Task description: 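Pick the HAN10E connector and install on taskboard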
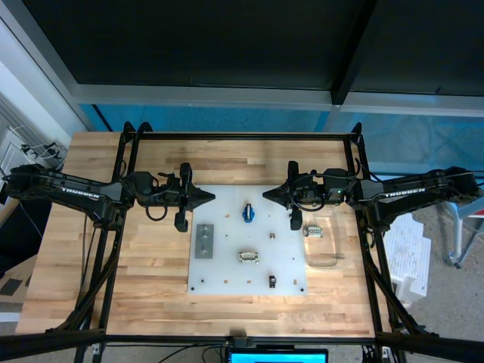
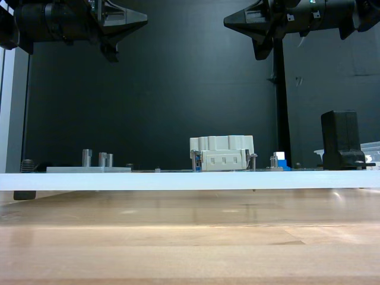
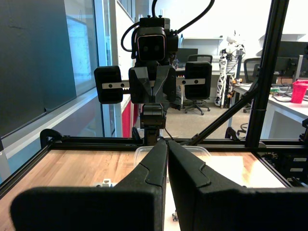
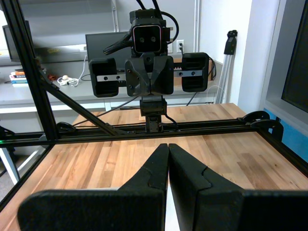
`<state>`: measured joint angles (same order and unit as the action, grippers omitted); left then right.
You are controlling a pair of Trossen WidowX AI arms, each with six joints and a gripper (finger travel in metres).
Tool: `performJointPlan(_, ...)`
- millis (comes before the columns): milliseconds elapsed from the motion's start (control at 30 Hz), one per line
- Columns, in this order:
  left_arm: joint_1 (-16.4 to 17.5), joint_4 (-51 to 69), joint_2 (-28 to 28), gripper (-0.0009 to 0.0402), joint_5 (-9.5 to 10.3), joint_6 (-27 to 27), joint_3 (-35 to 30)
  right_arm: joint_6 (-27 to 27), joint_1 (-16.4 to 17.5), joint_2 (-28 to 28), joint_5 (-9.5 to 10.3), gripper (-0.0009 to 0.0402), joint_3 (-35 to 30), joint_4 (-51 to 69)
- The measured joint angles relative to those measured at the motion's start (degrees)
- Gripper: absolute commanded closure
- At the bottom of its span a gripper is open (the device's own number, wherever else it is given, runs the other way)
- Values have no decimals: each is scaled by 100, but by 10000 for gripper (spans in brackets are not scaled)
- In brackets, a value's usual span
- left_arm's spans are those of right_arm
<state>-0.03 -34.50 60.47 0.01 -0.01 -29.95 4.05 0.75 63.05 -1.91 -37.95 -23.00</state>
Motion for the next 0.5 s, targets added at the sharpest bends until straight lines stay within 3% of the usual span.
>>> performJointPlan(333,2,0,0,392,2,2,2,-7,2,4,-33,393,-2,-297)
performJointPlan(500,2,0,2,392,0,2,0,11,2,-13,55,393,-11,-127)
